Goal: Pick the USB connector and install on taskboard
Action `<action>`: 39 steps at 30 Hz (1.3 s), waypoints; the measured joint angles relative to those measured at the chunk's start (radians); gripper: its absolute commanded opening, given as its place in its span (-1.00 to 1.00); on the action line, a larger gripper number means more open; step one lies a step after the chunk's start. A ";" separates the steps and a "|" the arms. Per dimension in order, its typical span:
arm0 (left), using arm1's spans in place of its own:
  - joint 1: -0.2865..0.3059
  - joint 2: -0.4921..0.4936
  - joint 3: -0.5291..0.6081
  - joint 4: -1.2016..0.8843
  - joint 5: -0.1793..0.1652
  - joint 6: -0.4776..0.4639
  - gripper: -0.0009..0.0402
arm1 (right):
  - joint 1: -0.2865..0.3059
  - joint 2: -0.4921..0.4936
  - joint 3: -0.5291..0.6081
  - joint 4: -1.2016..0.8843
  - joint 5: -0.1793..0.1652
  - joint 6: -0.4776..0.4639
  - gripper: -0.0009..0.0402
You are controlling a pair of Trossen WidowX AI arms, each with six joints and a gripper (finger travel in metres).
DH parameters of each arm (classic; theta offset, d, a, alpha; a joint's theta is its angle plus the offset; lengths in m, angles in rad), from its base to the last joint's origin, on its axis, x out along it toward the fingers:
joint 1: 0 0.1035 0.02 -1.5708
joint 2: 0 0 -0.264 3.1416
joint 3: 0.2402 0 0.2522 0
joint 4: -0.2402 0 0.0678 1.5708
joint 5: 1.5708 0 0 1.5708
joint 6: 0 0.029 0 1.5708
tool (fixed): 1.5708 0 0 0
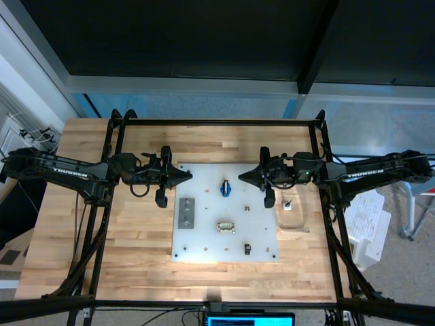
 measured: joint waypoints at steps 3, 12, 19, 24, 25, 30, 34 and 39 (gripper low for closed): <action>0.000 0.000 0.000 0.000 0.000 0.000 -0.96 | 0.000 -0.041 0.027 -0.196 0.000 -0.011 -0.96; 0.000 0.000 0.000 0.000 0.000 0.000 -0.96 | 0.001 -0.114 0.139 -0.824 0.001 -0.043 -0.96; 0.000 0.000 0.000 0.000 0.000 0.000 -0.96 | 0.003 -0.112 0.229 -1.155 0.012 -0.043 -0.96; 0.000 0.000 0.000 0.000 0.000 0.000 -0.96 | 0.009 -0.100 0.282 -1.338 0.050 -0.044 -0.96; 0.000 0.000 0.000 0.000 0.000 0.000 -0.96 | 0.014 -0.091 0.290 -1.377 0.063 -0.044 -0.96; 0.000 0.000 0.000 0.000 0.000 0.000 -0.96 | 0.021 -0.029 0.341 -1.501 0.066 -0.048 -0.96; 0.000 0.000 0.000 0.000 0.000 0.000 -0.96 | 0.023 0.022 0.381 -1.558 0.069 -0.071 -0.93; 0.000 0.000 0.000 0.000 0.000 0.000 -0.96 | 0.040 0.069 0.402 -1.619 0.091 -0.080 -0.74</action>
